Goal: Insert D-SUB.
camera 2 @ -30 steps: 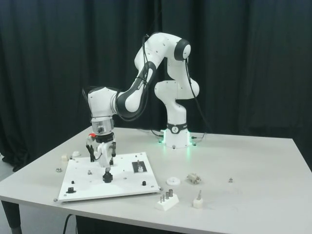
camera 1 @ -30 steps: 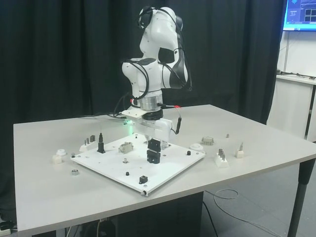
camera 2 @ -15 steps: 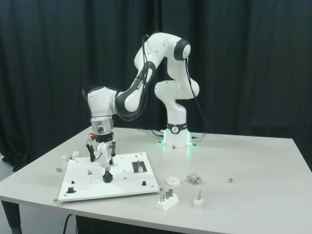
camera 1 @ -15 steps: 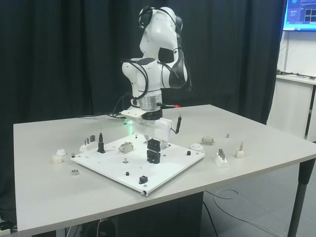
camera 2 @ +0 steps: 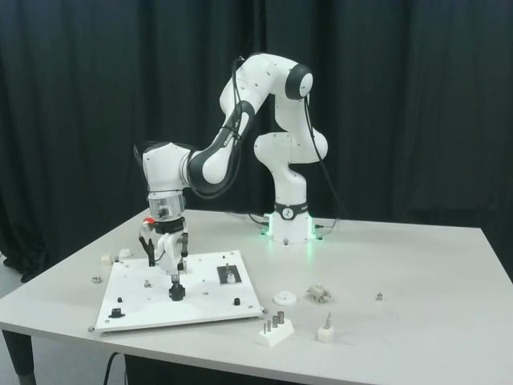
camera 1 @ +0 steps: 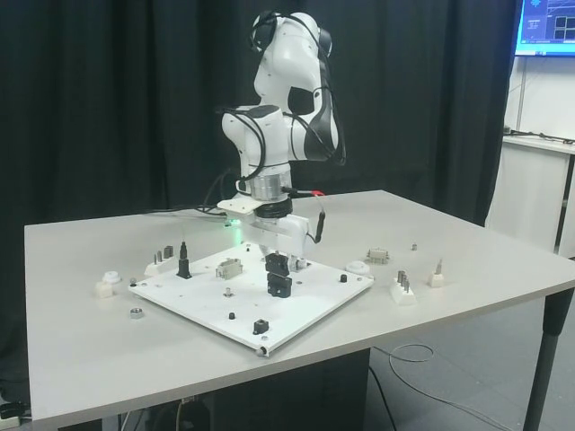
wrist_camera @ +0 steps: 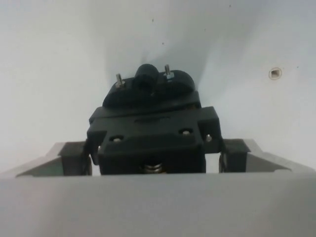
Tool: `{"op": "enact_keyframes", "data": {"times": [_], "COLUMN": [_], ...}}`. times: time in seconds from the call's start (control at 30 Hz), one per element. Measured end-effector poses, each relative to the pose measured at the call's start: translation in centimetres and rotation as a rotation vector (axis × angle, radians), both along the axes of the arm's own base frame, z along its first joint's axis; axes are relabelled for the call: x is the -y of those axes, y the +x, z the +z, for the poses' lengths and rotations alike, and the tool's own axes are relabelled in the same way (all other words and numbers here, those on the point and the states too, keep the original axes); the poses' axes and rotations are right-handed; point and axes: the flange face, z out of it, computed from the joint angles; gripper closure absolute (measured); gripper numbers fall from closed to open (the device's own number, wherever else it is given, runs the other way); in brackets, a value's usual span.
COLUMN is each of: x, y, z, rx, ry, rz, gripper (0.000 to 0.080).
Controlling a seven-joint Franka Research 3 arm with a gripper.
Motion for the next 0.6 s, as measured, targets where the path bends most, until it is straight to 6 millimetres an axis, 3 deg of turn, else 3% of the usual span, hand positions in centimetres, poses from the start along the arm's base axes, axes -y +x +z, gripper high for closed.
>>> {"op": "enact_keyframes", "data": {"times": [0.6], "x": [-0.07], "y": [0.01], "z": [0.04], "rx": [0.004], "ry": [0.005], "rz": [-0.005], "gripper": [0.0234]}}
